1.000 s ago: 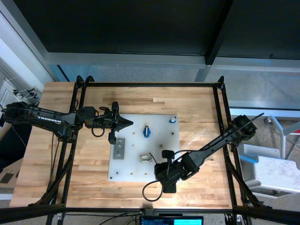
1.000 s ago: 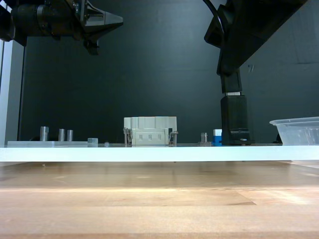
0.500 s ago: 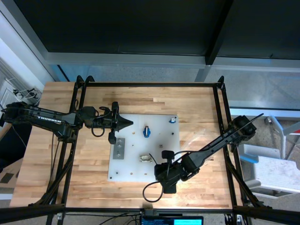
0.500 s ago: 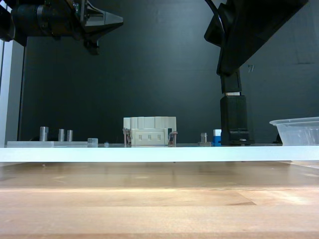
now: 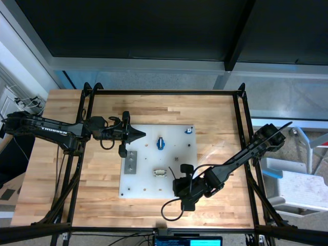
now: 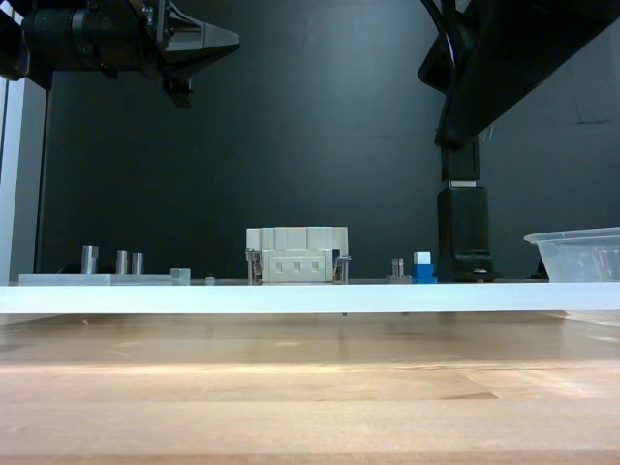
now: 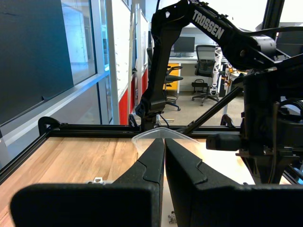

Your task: Remove the USB connector from the USB hub and place in the container

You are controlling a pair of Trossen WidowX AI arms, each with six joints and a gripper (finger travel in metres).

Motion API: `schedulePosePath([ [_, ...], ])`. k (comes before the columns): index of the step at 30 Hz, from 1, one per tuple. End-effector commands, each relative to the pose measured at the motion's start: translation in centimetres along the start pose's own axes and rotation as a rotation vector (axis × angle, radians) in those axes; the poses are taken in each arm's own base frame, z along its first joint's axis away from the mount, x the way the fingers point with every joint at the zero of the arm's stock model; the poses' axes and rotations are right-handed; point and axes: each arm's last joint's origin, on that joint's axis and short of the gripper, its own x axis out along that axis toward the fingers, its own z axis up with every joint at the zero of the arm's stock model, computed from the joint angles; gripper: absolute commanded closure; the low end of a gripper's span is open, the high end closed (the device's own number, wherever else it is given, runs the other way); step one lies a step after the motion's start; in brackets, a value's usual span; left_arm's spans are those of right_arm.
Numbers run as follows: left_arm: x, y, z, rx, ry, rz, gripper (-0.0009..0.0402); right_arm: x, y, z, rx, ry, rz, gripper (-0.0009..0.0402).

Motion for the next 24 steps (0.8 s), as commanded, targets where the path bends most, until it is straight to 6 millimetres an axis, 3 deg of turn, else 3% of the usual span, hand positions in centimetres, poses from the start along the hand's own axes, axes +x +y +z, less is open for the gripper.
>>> schedulePosePath([
  [1,0.0,0.0,0.0,0.0,0.0,0.0,0.0392,-0.37,-0.03,-0.59,0.02,-0.023,0.006,0.0393],
  [9,0.0,0.0,0.0,0.0,0.0,0.0,0.0392,-1.33,0.07,-1.18,0.014,-0.084,-0.014,0.0393],
  [24,0.0,0.0,0.0,0.0,0.0,0.0,0.0392,-1.13,0.18,-1.4,-0.015,-0.078,0.021,0.0393],
])
